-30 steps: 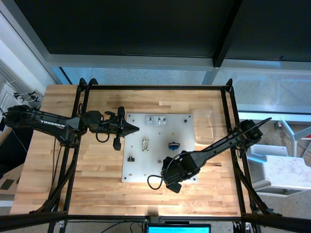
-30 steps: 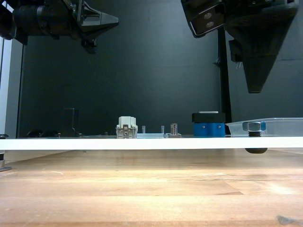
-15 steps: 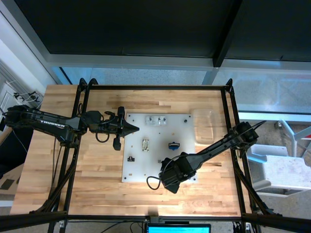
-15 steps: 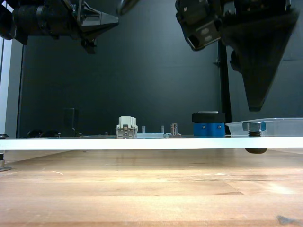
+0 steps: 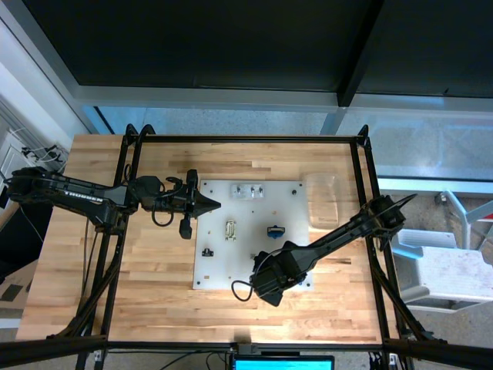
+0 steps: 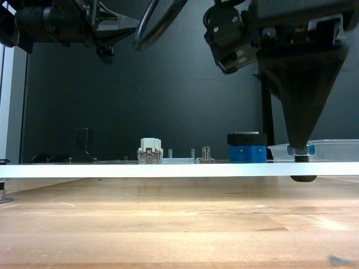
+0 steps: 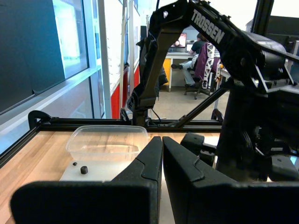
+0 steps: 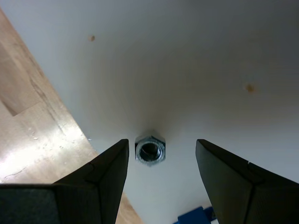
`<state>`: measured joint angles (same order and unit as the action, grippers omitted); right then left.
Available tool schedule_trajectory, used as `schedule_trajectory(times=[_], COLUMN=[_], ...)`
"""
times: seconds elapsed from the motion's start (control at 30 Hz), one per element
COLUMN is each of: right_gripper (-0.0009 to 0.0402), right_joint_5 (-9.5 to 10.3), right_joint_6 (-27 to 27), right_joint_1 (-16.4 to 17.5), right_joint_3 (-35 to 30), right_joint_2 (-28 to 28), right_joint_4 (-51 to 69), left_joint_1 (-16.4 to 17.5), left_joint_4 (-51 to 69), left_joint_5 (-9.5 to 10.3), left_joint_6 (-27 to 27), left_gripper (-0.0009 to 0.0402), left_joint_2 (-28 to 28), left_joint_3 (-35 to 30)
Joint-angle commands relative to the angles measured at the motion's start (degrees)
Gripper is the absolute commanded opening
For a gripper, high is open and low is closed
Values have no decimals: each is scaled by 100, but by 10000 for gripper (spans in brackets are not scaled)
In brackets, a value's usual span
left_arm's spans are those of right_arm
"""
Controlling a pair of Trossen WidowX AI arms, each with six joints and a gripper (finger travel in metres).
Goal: Unfasten the M12 fastener and place in the container
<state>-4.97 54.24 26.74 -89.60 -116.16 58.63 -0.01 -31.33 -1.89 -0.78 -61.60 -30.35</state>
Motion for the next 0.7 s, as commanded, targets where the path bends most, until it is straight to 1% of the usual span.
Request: schedule_trajectory(times=[0.03, 0.17, 0.3, 0.43, 0.7], right_gripper=[199, 196, 178, 147, 75], right_joint_5=[2, 4, 7, 9, 33], right_joint_6=[-61, -79, -122, -221, -251], right_joint_1=[-4, -9, -11, -13, -13], right_joint_3=[4, 4, 13, 13, 13], right_joint_2=[-61, -98, -98, -98, -98], right_joint_4=[-70, -81, -79, -68, -83], left_joint_1=[2, 2, 0, 0, 0], left_joint_4=[-2, -4, 0, -2, -2], left_joint_5=[-2, -2, -2, -2, -2], left_joint_6=[2, 2, 2, 2, 2], left_gripper=[0, 0, 0, 0, 0], left_joint_2=[0, 0, 0, 0, 0], left_joint_3=[-2, -2, -2, -2, -2])
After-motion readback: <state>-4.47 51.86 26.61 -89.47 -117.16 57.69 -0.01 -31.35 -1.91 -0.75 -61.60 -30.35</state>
